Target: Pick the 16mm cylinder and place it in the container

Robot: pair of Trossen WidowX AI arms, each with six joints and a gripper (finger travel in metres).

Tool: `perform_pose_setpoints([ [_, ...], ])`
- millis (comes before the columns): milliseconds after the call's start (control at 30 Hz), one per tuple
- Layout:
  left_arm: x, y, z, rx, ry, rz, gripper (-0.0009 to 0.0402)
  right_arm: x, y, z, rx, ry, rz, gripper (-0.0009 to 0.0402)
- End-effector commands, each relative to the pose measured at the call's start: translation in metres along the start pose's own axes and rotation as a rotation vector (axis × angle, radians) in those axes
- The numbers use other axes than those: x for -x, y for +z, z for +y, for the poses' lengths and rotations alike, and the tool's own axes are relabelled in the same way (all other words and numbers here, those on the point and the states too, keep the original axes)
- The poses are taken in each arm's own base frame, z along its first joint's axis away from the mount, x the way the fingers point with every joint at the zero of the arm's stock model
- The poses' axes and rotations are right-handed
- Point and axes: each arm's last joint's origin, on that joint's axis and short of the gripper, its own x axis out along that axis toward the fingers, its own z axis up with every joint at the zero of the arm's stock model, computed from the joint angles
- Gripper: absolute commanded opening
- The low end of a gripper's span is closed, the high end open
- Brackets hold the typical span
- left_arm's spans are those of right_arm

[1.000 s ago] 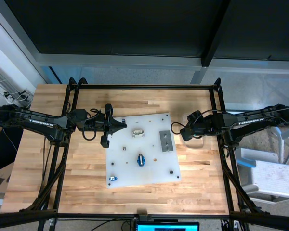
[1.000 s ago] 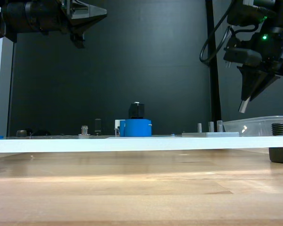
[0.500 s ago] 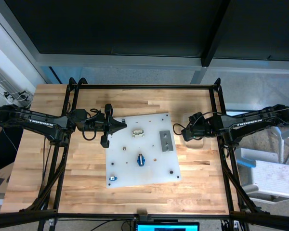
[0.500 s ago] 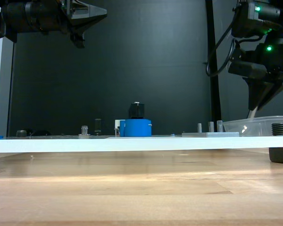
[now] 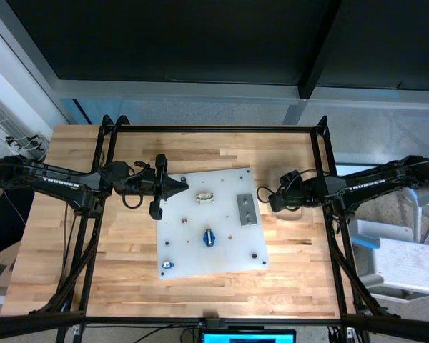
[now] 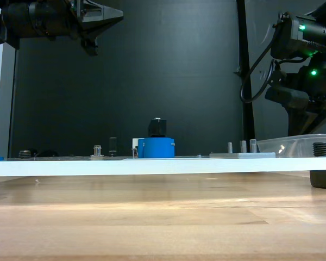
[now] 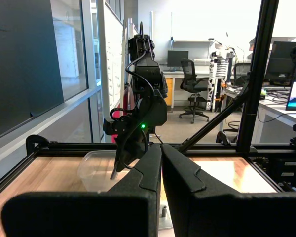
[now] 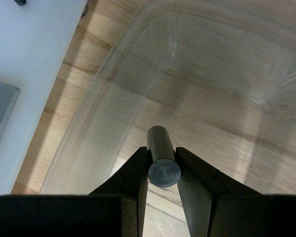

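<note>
Only the right wrist view shows the right gripper (image 8: 163, 170) pinching the cylinder (image 8: 162, 150) inside the tub (image 8: 227, 59). The left gripper (image 5: 173, 187), fingers together, hovers over the board (image 5: 222, 254).

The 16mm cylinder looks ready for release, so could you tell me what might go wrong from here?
1. The right gripper, shut on the 16mm cylinder, reaches into the container close to its wall nearest the white board; on release the cylinder might bounce off that wall or out.
2. The container looks light, so the gripper could snag its rim lifting out.
The left gripper, shut, is parked high over that board's left edge.
</note>
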Motion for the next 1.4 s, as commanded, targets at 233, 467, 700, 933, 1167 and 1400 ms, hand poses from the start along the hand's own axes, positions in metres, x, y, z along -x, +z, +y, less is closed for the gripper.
perform_pose_setpoints([
  [233, 0.0000, 0.0000, 0.0000, 0.000, 0.000, 0.000, 0.0000, -0.0065, -0.0038, -0.0012, 0.016, -0.024, -0.023, 0.0000],
  [467, 0.0000, 0.0000, 0.0000, 0.000, 0.000, 0.000, 0.0000, -0.0066, -0.0040, -0.0013, 0.026, -0.026, -0.028, 0.0000],
  [700, 0.0000, 0.0000, 0.0000, 0.000, 0.000, 0.000, 0.0000, -0.0064, -0.0042, -0.0007, 0.025, -0.019, -0.025, 0.0025],
  [933, 0.0000, 0.0000, 0.0000, 0.000, 0.000, 0.000, 0.0000, -0.0063, -0.0045, -0.0004, 0.020, -0.014, -0.019, 0.0095],
  [1167, 0.0000, 0.0000, 0.0001, 0.000, 0.000, 0.000, 0.0000, -0.0063, -0.0046, -0.0003, 0.021, -0.014, -0.019, 0.0146],
  [1400, 0.0000, 0.0000, 0.0000, 0.000, 0.000, 0.000, 0.0000, -0.0035, -0.0029, 0.0021, 0.018, 0.000, -0.013, 0.0174],
])
